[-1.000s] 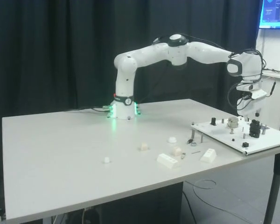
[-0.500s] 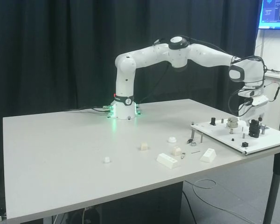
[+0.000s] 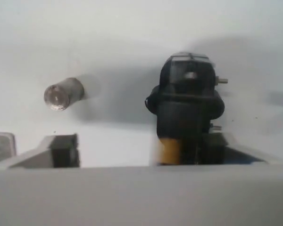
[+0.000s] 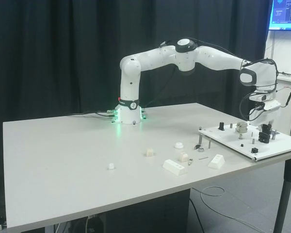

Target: Remove D-SUB.

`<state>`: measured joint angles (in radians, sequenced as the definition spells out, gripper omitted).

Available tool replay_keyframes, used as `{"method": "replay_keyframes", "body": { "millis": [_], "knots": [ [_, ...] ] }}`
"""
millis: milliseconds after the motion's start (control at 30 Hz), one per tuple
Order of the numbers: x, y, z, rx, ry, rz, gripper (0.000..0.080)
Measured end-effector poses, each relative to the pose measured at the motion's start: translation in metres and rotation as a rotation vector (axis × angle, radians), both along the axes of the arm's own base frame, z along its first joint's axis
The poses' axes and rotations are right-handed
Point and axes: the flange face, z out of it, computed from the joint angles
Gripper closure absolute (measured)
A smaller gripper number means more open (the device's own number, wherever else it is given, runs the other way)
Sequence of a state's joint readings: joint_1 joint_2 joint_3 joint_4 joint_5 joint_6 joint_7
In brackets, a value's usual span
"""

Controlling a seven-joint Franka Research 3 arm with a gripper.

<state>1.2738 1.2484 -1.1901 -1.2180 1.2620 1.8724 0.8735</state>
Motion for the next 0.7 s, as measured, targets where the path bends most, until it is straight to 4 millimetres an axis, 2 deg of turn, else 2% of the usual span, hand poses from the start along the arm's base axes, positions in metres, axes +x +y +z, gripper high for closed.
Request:
{"method": "replay_keyframes", "body": {
  "millis": [267,300,467,500,700],
  "knots": [
    [0.002,-0.005,0.005,-0.041,-0.010,0.004,0.0256],
    [0.003,-0.007,0.007,-0.052,-0.012,0.005,0.0578],
    [0.008,-0.013,0.022,-0.061,-0.017,0.002,0.0578],
    [0.009,-0.014,0.026,-0.062,-0.016,0.001,0.0646],
    [0.013,-0.022,0.047,-0.066,-0.002,-0.002,0.0646]
  ]
}}
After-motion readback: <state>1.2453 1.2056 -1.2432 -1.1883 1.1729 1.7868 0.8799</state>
